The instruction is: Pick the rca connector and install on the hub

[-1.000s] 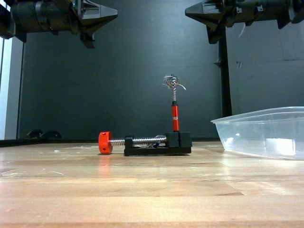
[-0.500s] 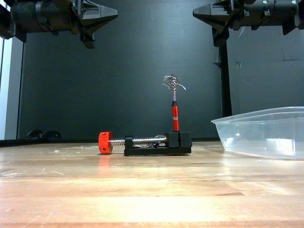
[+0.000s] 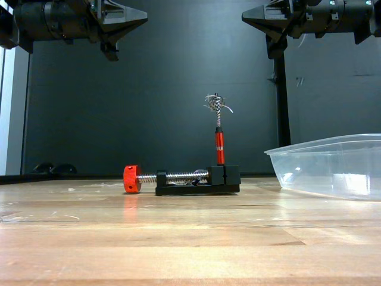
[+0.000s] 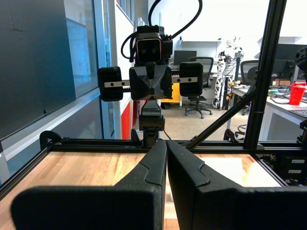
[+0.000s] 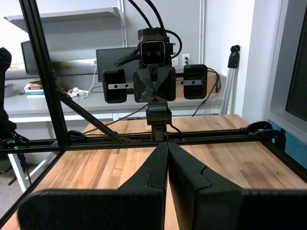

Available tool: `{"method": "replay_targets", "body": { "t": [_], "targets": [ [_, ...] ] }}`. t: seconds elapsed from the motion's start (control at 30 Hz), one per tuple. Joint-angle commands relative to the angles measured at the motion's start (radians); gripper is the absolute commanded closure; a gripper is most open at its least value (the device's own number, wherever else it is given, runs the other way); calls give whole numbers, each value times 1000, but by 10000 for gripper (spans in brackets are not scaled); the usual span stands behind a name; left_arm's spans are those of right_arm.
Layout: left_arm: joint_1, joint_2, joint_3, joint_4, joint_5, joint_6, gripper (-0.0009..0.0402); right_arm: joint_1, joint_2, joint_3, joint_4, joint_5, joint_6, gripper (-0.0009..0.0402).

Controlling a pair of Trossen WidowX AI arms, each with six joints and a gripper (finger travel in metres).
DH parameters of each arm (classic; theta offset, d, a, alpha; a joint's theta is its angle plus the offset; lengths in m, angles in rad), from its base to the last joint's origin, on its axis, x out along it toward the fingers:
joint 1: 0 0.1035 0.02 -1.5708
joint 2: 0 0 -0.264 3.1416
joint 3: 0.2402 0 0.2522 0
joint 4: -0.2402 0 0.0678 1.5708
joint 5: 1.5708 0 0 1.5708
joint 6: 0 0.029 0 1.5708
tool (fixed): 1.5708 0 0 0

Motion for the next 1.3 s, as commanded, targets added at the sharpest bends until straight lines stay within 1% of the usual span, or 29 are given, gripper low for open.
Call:
{"method": "replay_targets", "body": {
  "t": [0.03,1.3],
  "targets": [
    [0,0,0,0,0,0,393,0,1,1,-8,1,-1,393],
    [0,0,0,0,0,0,393,0,1,0,-24,1,-1,393]
  ]
}}
